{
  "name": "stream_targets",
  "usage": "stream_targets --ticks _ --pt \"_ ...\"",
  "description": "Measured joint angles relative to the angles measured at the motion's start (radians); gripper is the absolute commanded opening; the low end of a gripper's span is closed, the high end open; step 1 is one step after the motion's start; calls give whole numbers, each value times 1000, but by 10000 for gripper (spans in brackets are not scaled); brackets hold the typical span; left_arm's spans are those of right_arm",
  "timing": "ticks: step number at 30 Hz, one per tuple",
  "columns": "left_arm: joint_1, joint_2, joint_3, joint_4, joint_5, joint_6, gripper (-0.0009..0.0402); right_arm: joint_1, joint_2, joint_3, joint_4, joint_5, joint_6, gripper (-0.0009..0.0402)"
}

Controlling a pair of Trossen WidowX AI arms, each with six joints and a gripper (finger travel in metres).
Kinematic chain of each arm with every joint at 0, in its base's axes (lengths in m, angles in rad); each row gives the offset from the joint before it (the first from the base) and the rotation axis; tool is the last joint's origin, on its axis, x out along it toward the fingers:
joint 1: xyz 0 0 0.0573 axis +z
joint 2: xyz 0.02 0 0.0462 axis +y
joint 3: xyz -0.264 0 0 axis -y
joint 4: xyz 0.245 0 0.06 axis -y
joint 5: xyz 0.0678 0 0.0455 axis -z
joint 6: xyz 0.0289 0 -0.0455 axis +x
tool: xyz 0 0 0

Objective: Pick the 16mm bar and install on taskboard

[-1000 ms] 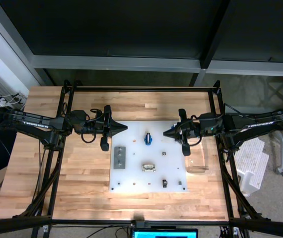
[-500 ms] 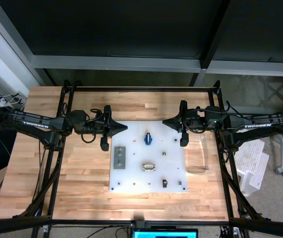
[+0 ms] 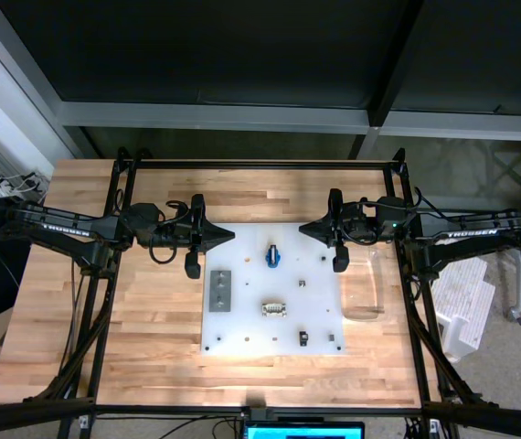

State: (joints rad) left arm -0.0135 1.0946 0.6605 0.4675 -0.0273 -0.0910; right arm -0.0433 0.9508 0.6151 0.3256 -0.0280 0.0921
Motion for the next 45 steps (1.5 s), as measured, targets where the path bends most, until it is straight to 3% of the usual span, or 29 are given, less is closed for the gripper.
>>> stream_targets --ticks 45 --pt "0 0 0 0 0 0 0 6 1 -5 39 5 4 0"
